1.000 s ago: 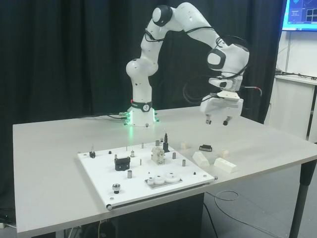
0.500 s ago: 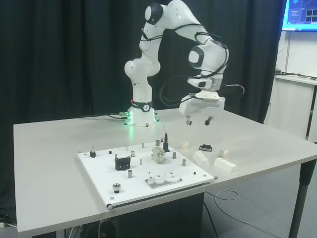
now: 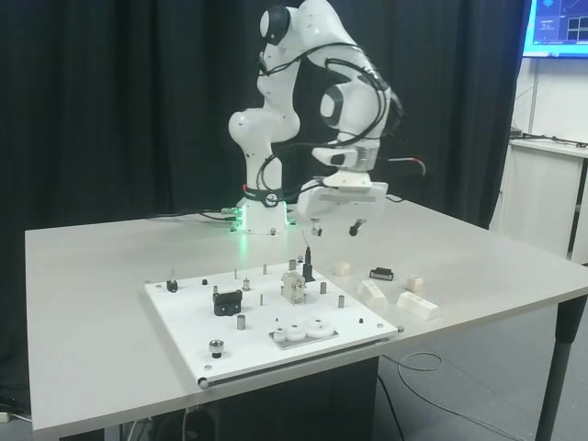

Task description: Remove USB.

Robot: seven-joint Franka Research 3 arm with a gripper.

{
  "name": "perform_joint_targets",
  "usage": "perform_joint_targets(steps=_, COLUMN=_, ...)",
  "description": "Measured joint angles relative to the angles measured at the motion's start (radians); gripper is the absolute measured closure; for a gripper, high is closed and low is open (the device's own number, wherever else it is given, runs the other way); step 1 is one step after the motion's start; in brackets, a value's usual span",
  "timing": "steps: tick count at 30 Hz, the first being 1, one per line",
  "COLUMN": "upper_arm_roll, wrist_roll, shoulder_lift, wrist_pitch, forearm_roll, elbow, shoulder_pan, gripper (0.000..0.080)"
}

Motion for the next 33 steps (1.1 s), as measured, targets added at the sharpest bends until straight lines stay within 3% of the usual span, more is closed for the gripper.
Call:
perform_joint_targets(steps=8, upper_arm_roll=0.0, wrist_roll=-0.076, shoulder_lift=0.0, wrist_pitch=0.011, forearm_roll=0.011, elbow=-0.018, shoulder_pan=-0.058, gripper=0.0003)
perform_joint_targets(steps=20, upper_arm_roll=0.0, wrist_roll=-0.187, shoulder_lift=0.0, wrist_pitch=0.026, forearm_roll=0.105, elbow=-0.067, shoulder_pan=-0.099, gripper=0.0003)
perform_joint_targets(steps=33, upper_arm_roll=0.001, wrist_roll=-0.222, shoulder_lift=0.0, wrist_pitch=0.093, forearm_roll=0.123, elbow=-0.133, shoulder_pan=-0.099, gripper=0.0003)
